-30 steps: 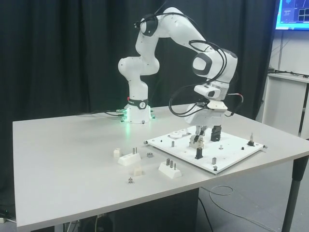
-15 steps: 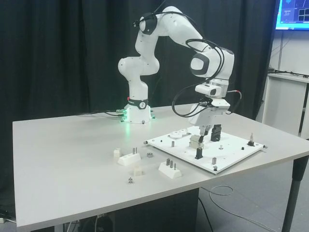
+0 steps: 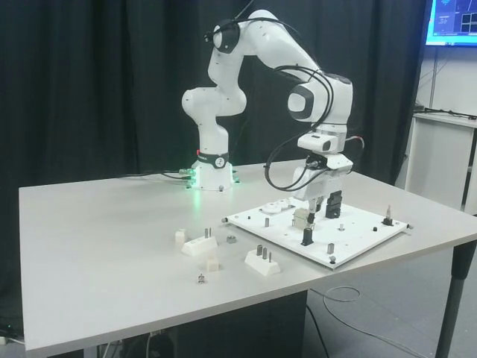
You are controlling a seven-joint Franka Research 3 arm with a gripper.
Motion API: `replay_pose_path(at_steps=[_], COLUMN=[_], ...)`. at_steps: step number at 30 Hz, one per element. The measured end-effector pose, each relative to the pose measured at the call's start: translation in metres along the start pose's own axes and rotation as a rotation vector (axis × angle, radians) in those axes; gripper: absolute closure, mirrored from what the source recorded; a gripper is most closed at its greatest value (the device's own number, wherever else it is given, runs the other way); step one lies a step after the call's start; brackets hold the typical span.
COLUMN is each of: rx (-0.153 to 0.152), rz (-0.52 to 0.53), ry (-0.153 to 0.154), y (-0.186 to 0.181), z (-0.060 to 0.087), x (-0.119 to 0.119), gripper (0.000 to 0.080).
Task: Insert USB.
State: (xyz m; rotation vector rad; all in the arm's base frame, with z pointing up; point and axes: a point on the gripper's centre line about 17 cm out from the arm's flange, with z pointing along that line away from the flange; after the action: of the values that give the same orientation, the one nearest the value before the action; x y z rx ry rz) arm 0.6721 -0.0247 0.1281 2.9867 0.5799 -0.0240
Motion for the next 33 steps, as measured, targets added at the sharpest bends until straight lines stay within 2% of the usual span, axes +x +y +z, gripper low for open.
replay_pose_path(at_steps=[16,33], rx=[0.06,0.112], rz=[-0.081,-0.034], ry=[0.023,0.044], y=[-0.0001,-0.0072], z=[0.0012,0.0018], x=[-0.0011,0.0008], gripper=[0.0751,0.0751])
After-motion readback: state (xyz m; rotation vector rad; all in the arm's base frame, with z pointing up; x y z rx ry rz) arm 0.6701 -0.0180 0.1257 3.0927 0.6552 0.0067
